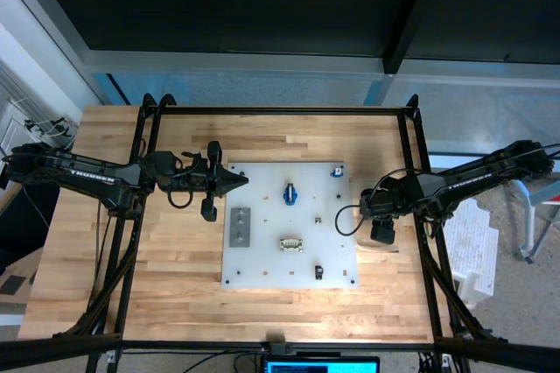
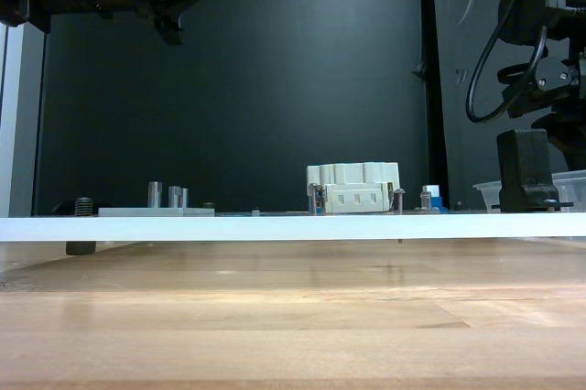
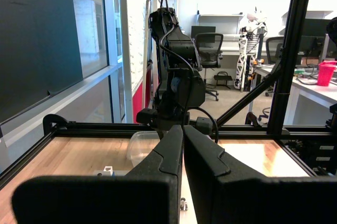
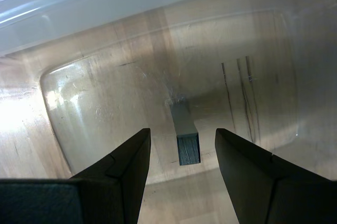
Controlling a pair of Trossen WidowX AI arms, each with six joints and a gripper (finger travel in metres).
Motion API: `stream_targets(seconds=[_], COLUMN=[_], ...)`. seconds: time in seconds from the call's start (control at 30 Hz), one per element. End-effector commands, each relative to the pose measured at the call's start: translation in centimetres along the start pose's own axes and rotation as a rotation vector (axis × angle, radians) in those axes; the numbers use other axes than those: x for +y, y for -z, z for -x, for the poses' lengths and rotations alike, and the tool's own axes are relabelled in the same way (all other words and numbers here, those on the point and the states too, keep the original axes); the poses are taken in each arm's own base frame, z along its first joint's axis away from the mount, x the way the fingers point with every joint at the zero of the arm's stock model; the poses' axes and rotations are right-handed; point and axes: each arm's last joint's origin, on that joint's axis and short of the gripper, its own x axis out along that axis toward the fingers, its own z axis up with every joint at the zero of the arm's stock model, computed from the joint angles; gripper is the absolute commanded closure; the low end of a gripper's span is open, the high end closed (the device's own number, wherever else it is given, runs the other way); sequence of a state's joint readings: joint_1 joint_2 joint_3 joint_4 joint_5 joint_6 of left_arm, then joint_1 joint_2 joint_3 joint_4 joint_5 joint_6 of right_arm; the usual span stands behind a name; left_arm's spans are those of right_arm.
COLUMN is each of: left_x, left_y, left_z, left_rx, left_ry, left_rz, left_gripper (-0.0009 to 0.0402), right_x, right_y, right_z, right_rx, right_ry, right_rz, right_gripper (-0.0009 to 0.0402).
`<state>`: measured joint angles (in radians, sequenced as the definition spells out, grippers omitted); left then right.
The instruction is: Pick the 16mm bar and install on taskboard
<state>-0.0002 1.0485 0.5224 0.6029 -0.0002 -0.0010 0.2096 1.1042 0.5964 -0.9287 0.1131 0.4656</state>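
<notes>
The wooden worktop (image 1: 131,303) carries the white taskboard (image 1: 262,268), which lies flat at its middle. Toward the taskboard's near edge sits a white connector (image 1: 291,244), and level with it, by the taskboard's left edge, is the grey two-hole block (image 1: 239,226).

Just off the taskboard's right edge, about level with the connector, a clear tray (image 4: 105,92) rests on the worktop. The right hand (image 1: 382,231) hangs over this tray, pointing down into it. Its fingers (image 4: 126,166) are spread well apart and hold nothing. The 16mm bar (image 4: 187,148), a short grey piece, lies on the tray floor between the two fingertips and touches neither.

Farther back, near the middle of the taskboard's far half, stands the blue knob (image 1: 290,193).

Over the taskboard's far left corner is the left hand (image 1: 238,179), pointing level across the taskboard toward the right arm. The low view shows it well above the taskboard. Its fingers (image 3: 205,153) are pressed together with nothing between them.
</notes>
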Motion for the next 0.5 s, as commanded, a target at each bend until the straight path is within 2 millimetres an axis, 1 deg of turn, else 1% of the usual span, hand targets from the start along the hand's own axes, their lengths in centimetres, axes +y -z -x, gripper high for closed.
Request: stream_targets(seconds=[0.03, 0.2, 0.5], left_x=[0.01, 0.01, 0.01], left_y=[0.00, 0.00, 0.00], left_z=[-0.01, -0.01, -0.01], left_rx=[0.000, 0.000, 0.000], left_ry=[0.000, 0.000, 0.000], left_rz=[0.000, 0.000, 0.000], left_gripper=[0.0393, 0.0393, 0.0393], right_x=[0.02, 0.04, 0.06], right_y=[-0.01, -0.08, -0.04], right_z=[0.01, 0.01, -0.03], right_rx=[-0.002, -0.009, -0.009], right_ry=[0.000, -0.002, -0.002], right_rz=[0.002, 0.000, 0.001], right_gripper=[0.0224, 0.0229, 0.0282])
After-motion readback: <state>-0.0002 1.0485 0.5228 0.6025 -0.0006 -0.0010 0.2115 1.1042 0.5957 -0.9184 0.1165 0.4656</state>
